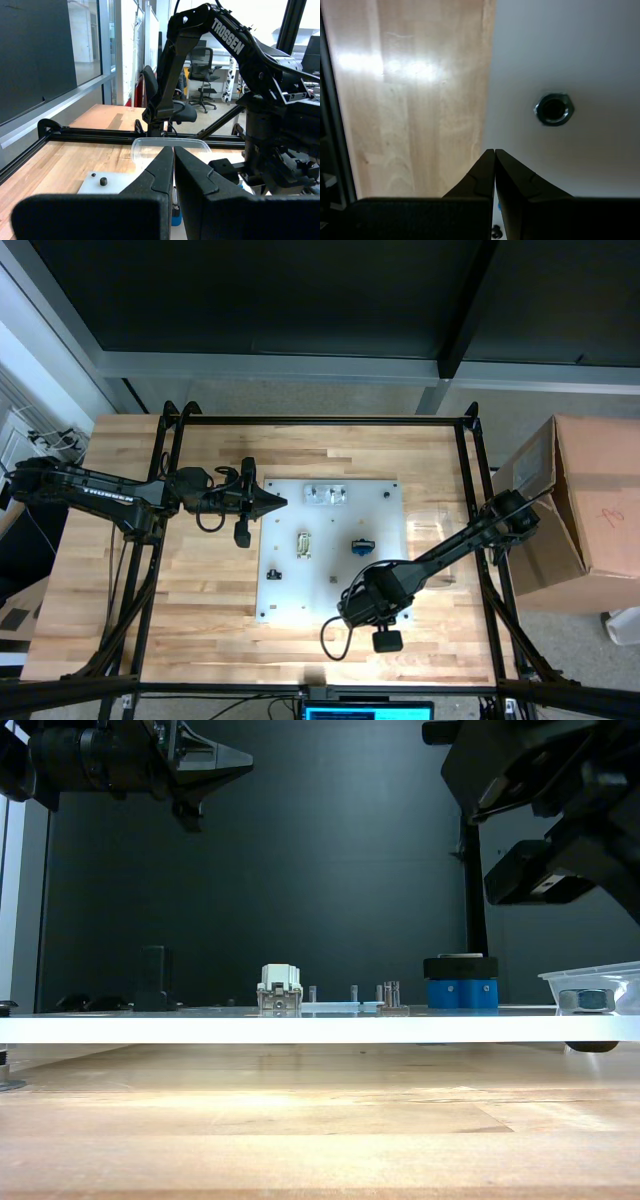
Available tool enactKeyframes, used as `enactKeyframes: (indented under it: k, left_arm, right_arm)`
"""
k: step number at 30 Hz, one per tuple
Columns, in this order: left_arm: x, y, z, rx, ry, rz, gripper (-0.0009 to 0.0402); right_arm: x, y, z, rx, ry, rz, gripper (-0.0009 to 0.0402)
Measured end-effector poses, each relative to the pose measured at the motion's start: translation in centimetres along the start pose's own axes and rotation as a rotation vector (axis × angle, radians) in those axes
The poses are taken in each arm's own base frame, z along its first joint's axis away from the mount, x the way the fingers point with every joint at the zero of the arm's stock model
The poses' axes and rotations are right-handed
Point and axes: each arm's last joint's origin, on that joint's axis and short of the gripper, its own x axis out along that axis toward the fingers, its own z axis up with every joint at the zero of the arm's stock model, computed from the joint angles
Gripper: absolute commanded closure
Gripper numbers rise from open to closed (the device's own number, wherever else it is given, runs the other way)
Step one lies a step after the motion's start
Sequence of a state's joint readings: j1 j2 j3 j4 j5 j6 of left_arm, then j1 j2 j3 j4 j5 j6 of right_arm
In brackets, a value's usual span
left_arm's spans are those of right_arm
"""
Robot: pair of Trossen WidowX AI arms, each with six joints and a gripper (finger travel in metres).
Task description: Pick the M12 nut and place it on its threads and fasten
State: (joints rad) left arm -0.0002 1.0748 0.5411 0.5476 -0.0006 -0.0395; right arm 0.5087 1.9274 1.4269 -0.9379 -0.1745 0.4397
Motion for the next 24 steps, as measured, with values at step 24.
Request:
enactKeyframes:
  k: [24]
  left_arm:
    - [0.0,0.0,0.0,0.000,0.000,0.000,0.0393]
  right_arm:
    - [-13.6,-10.4,-2.3,-0.028,-0.721,-0.154,0.0393]
